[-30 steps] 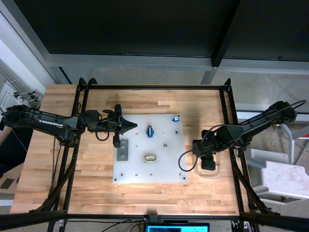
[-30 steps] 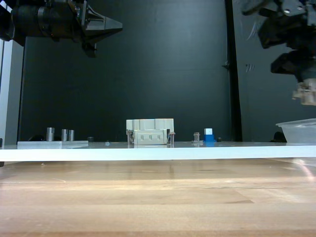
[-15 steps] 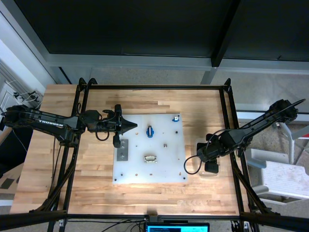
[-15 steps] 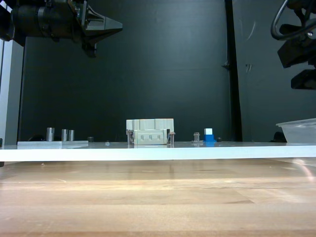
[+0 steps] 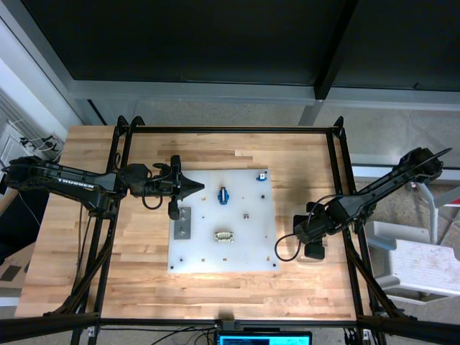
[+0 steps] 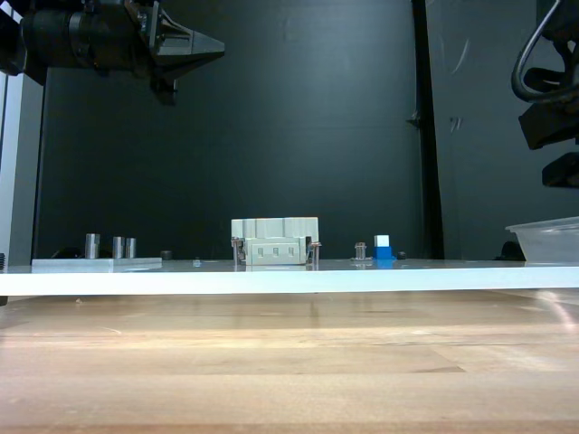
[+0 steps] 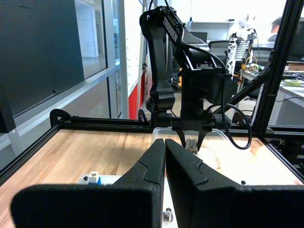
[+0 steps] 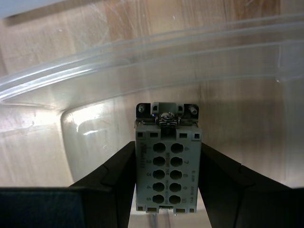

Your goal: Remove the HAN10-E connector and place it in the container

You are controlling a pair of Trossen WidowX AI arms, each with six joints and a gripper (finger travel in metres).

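The HAN10-E connector (image 8: 167, 161), a light-grey block with two rows of pin holes, is clamped between the fingers (image 8: 118, 178) of my right gripper (image 8: 167, 154). It hangs within the walls of the container (image 8: 237, 71), a clear plastic tub. In the high view the right gripper (image 5: 314, 241) covers most of the container (image 5: 302, 261), right of the white board. The left wrist view shows the connector (image 7: 191, 145) at that gripper's tips. My left gripper (image 5: 190, 188) hovers shut and holding nothing above the board's left edge.
The white board (image 5: 248, 248) carries a grey socket frame (image 5: 225, 236), a blue knob (image 5: 223, 195), a flat grey metal plate (image 5: 183, 224) and a small blue piece (image 5: 262, 175). A black frame rail (image 5: 338, 172) runs behind the right arm.
My right gripper has moved toward the table's near-right side and down over the container, carrying the connector; it has left most of the low view. The left arm has not moved.
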